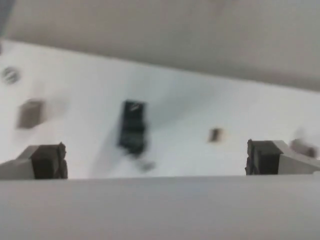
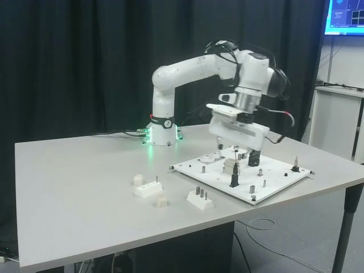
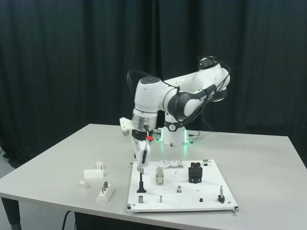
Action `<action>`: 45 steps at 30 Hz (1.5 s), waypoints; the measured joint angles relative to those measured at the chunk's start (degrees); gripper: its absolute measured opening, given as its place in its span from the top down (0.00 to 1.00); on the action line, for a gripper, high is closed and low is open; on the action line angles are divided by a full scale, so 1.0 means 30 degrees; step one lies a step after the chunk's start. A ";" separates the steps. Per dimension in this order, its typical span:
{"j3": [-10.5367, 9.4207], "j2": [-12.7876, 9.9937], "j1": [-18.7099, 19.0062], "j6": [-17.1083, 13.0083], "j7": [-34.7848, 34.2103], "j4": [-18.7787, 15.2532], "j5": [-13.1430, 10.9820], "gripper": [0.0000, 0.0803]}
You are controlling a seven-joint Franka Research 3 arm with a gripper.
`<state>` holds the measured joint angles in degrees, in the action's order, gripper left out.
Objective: Pick round peg 1.
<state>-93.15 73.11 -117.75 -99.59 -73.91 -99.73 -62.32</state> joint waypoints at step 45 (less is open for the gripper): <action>0.1344 -0.0013 -0.0300 -0.2223 0.6620 -0.7979 -0.3177 0.00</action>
